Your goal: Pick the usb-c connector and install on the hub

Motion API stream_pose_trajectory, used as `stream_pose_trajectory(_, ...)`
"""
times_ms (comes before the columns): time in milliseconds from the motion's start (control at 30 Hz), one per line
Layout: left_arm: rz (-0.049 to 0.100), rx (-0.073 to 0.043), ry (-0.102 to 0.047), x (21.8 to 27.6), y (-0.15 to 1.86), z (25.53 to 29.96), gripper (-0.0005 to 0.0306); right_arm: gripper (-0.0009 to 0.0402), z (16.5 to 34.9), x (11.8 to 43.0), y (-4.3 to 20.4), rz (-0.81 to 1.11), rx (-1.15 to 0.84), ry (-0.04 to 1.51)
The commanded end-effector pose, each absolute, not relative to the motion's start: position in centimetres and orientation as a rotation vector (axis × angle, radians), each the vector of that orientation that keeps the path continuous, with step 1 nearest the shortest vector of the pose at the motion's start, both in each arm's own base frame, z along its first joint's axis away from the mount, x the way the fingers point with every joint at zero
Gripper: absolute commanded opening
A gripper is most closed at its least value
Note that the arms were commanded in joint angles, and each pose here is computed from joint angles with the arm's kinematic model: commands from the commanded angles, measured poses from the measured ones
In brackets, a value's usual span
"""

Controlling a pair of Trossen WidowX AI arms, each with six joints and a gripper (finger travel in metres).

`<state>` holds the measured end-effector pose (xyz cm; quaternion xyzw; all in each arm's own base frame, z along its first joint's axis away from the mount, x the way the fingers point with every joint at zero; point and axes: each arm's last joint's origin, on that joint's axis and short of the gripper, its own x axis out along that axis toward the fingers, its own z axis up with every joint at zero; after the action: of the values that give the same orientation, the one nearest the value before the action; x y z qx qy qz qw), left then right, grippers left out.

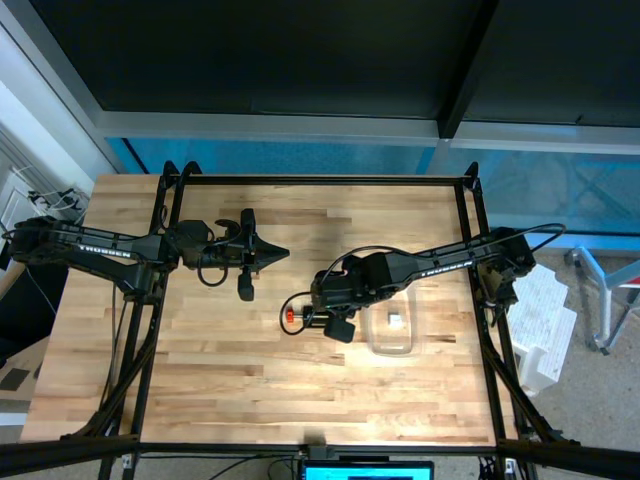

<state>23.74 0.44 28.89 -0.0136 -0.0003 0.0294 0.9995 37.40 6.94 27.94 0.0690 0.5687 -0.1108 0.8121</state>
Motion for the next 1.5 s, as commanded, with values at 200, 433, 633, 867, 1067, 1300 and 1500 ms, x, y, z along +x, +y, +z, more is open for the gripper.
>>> stream_pose_trajectory(200,0.058,-0.027,-0.001,23.75,0.44,28.9,0.0,0.0,28.3,37.2,7.0,-0.158,0.094,1.245)
stream_pose_trajectory(433,0.059,-0.027,-0.001,23.75,0.44,28.9,0.0,0.0,28.3,37.3,6.7,-0.047,0.022,1.263)
stream_pose_trajectory(633,0.059,-0.027,-0.001,23.75,0.44,28.9,0.0,0.0,28.3,37.4,6.0,-0.016,0.011,1.263)
stream_pose_trajectory(867,0.059,-0.027,-0.001,23.75,0.45,28.9,0.0,0.0,27.8,37.9,5.7,-0.02,0.003,1.26)
stream_pose_trajectory(1067,0.059,-0.027,-0.001,23.75,0.44,28.9,0.0,0.0,27.2,38.3,5.7,-0.012,-0.011,1.273)
stream_pose_trajectory(1300,0.058,-0.027,-0.001,23.75,0.44,28.9,0.0,0.0,27.1,38.1,5.6,-0.016,-0.009,1.285)
stream_pose_trajectory(1500,0.059,-0.027,-0.001,23.75,0.44,28.9,0.0,0.0,26.9,38.1,5.6,-0.017,-0.01,1.288)
